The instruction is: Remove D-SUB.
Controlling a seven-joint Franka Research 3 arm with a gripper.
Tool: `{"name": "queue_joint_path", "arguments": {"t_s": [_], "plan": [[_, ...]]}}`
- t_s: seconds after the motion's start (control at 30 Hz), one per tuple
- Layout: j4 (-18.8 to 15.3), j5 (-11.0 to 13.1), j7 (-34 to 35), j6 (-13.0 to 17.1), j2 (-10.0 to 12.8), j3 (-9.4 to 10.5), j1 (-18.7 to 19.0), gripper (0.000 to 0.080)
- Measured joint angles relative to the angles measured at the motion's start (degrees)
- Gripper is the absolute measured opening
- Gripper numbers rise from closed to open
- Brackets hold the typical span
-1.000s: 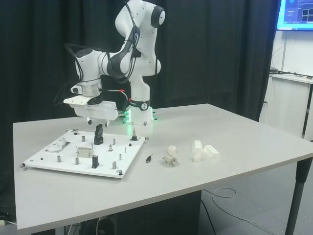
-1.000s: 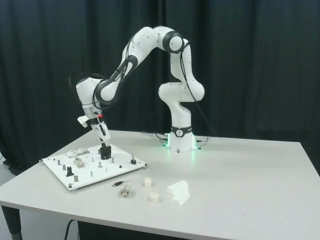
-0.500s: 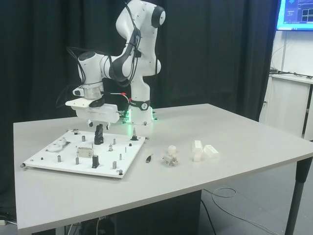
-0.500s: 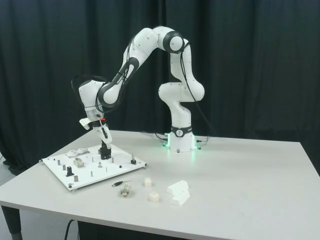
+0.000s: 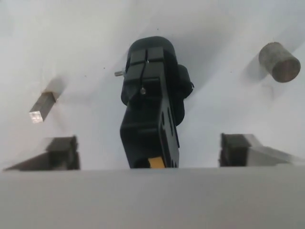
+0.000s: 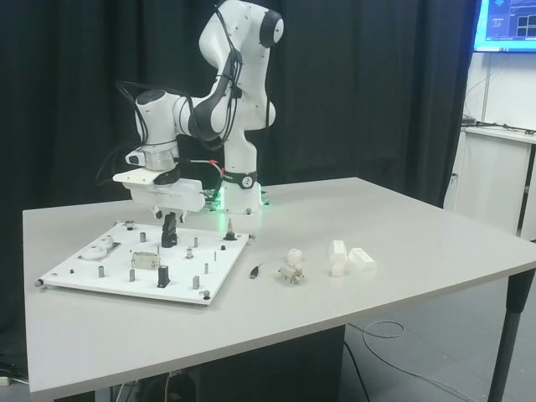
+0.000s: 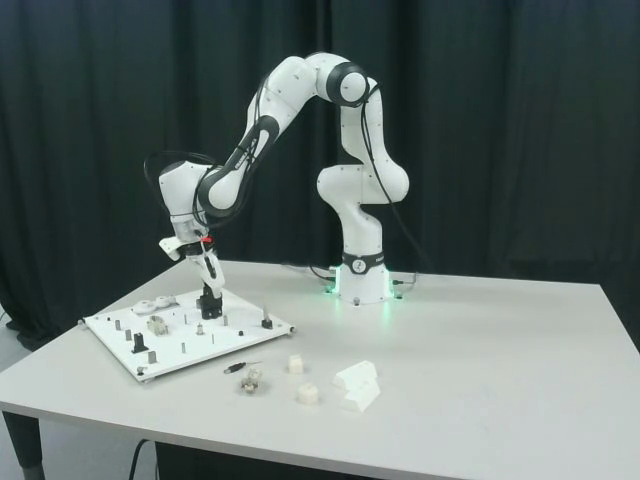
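A black D-SUB plug (image 5: 150, 114) stands upright on the white board (image 6: 84, 272), near its far side (image 7: 110, 338). My gripper (image 5: 150, 150) hangs right above the plug (image 6: 169, 234), open. One finger (image 5: 62, 152) is on each side of it, and the other finger (image 5: 238, 149) also stands clear of the black housing. In the room views the gripper (image 6: 168, 219) points down at the plug (image 7: 210, 300), with the white hand above it (image 7: 207, 280).
Several small pegs and black posts stand on the board, among them a grey round peg (image 5: 279, 62) and a grey metal connector (image 6: 146, 260). On the table right of the board lie a small black piece (image 6: 253, 270), a grey part (image 6: 290, 272) and white blocks (image 6: 350, 255).
The wrist has swung a little to the right and risen, so the hand now sits more level over the plug. The plug has not moved.
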Motion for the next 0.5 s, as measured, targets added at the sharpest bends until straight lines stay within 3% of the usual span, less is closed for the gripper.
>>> {"name": "queue_joint_path", "arguments": {"t_s": [0.27,0.3,0.47,0.5], "plan": [[-0.01,-0.01,-0.14,0.64,0.00,0.00,0.27,0.0703],[-0.01,-0.02,-0.16,0.67,0.00,0.00,0.28,0.0364],[-0.01,-0.64,-0.49,1.07,0.05,-0.11,0.28,0.0364],[-0.02,-1.05,-1.01,1.19,0.05,-0.16,0.29,0.0204]]}}
